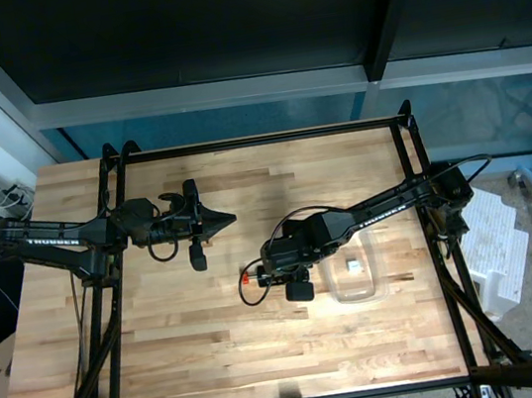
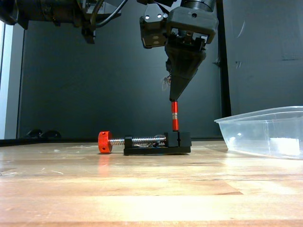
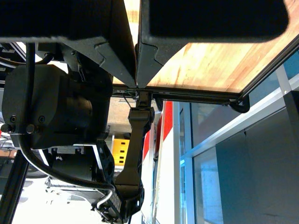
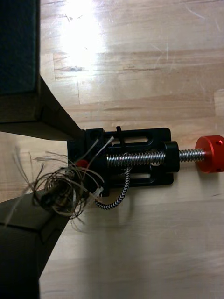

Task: Pick the rca connector and install on the hub

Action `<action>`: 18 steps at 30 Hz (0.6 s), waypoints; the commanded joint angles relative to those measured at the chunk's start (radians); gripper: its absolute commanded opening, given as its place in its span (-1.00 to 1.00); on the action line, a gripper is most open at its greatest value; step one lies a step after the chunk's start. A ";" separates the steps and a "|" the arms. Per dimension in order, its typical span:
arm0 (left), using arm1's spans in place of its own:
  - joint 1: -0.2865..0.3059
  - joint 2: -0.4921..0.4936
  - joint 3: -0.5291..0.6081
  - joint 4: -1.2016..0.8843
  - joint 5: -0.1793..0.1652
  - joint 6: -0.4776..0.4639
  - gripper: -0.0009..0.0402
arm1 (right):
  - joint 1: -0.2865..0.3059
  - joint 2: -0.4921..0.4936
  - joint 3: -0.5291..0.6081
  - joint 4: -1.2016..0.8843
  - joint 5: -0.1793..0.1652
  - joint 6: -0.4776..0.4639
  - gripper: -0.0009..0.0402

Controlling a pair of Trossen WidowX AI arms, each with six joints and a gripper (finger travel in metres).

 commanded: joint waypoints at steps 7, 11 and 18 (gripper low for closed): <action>0.000 0.000 0.000 0.001 0.000 0.000 -0.96 | 0.000 0.004 -0.002 0.001 0.009 0.000 -0.46; 0.000 0.001 0.000 0.001 0.000 0.000 -0.96 | 0.000 0.004 -0.002 0.000 0.008 0.000 -0.63; 0.000 0.000 0.000 0.001 0.000 0.000 -0.96 | 0.000 0.004 -0.014 0.010 0.008 0.002 -0.93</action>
